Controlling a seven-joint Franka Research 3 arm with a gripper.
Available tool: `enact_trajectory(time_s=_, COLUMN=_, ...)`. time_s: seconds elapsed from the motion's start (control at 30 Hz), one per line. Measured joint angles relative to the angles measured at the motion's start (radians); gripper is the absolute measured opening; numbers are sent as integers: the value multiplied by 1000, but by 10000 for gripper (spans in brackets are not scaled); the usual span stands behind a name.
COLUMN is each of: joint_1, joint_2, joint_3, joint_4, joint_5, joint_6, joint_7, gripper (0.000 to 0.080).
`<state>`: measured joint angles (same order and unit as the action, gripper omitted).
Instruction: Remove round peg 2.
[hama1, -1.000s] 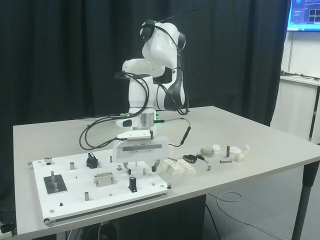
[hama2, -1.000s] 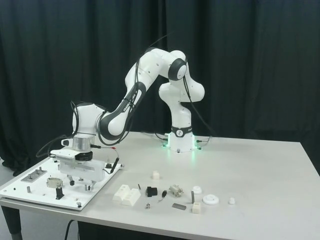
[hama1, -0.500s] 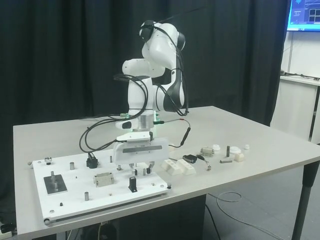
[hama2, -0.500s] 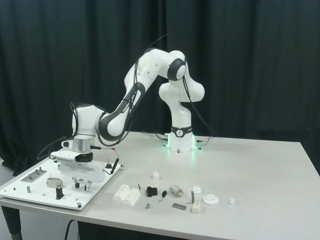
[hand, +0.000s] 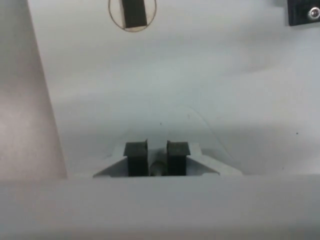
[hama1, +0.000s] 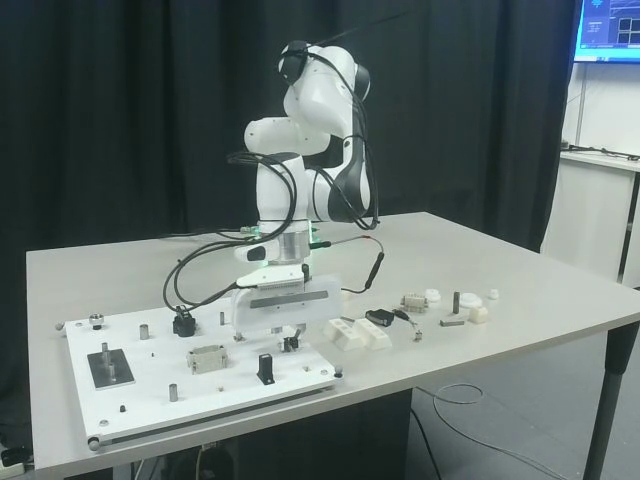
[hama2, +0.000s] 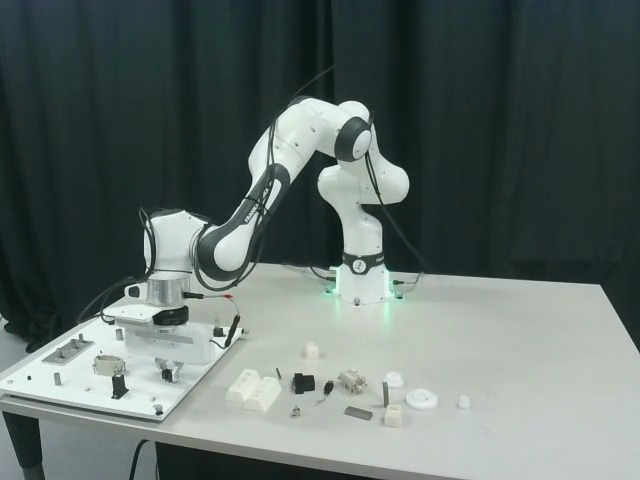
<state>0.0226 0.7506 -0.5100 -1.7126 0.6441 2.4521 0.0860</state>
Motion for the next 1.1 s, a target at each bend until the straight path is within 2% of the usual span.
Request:
enact_trajectory(time_s=0.3, joint_1=-1, joint_2=0, joint_3=-1, joint_4=4, joint_5=0, joint_6=-1, joint_7=0, gripper=77)
enact_trajectory(time_s=0.57, joint_1=0, joint_2=-7, joint_3=-9, joint_4=14, joint_5=-4, joint_6=-28, joint_7=0, gripper=77)
enact_trajectory(time_s=0.8, joint_1=1, joint_2=-29, joint_3=-21, joint_4=21, joint_5=-13, joint_6=-65, joint_7=0, gripper=75)
enact_trajectory(time_s=1.1, joint_1=4, joint_2=-77, joint_3=-38, joint_4=37, joint_5=-36, joint_6=-125, joint_7=2, gripper=75)
